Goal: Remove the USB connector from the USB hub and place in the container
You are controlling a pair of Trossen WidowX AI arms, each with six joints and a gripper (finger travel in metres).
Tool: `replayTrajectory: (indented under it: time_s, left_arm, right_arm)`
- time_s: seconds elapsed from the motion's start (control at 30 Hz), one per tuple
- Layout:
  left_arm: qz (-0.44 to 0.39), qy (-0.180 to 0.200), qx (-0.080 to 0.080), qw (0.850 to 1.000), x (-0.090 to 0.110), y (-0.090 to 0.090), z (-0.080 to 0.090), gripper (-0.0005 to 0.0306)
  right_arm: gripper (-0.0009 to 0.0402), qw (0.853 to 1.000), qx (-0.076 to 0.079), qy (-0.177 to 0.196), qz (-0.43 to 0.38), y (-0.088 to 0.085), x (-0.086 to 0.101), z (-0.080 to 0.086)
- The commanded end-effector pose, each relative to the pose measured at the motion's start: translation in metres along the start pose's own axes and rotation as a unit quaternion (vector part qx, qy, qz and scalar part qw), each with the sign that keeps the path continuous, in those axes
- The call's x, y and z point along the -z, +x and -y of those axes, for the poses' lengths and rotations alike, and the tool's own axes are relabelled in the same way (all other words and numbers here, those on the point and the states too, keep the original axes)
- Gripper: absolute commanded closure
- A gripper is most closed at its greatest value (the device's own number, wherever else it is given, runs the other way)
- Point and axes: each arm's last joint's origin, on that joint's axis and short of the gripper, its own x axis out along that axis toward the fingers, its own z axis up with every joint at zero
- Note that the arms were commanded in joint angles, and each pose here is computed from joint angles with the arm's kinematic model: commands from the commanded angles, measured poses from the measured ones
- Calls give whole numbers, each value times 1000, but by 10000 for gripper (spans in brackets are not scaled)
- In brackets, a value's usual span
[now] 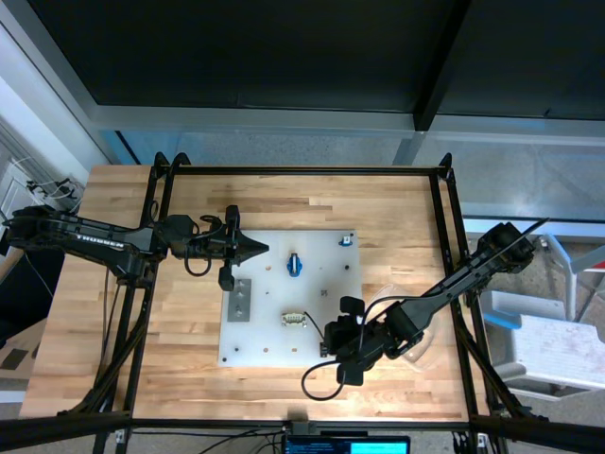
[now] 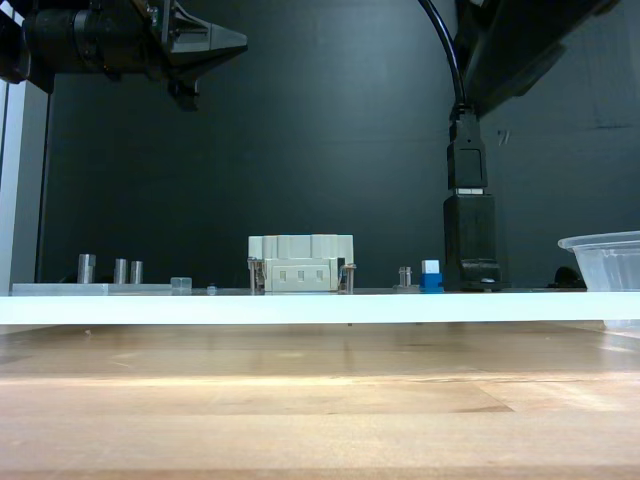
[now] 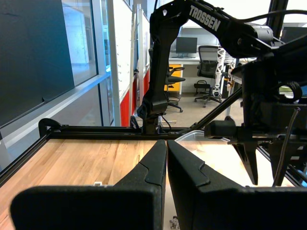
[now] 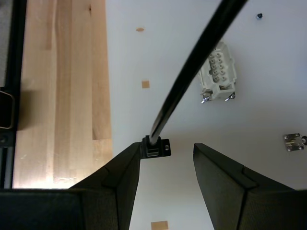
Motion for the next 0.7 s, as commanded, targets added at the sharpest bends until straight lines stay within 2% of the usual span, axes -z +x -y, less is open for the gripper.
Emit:
replayTrajectory:
  time_s: [0.03, 0.5, 0.7]
  left_arm:
    - [0, 0, 0, 1000, 0, 0, 0, 300]
    - [0, 0, 0, 1000, 0, 0, 0, 300]
    - [0, 0, 0, 1000, 0, 0, 0, 300]
  right_arm:
    - [240, 1000, 3, -3, -6, 7, 2, -2]
    - [240, 1000, 3, -7, -14, 21, 5, -6]
    - [240, 1000, 3, -6, -13, 21, 4, -5]
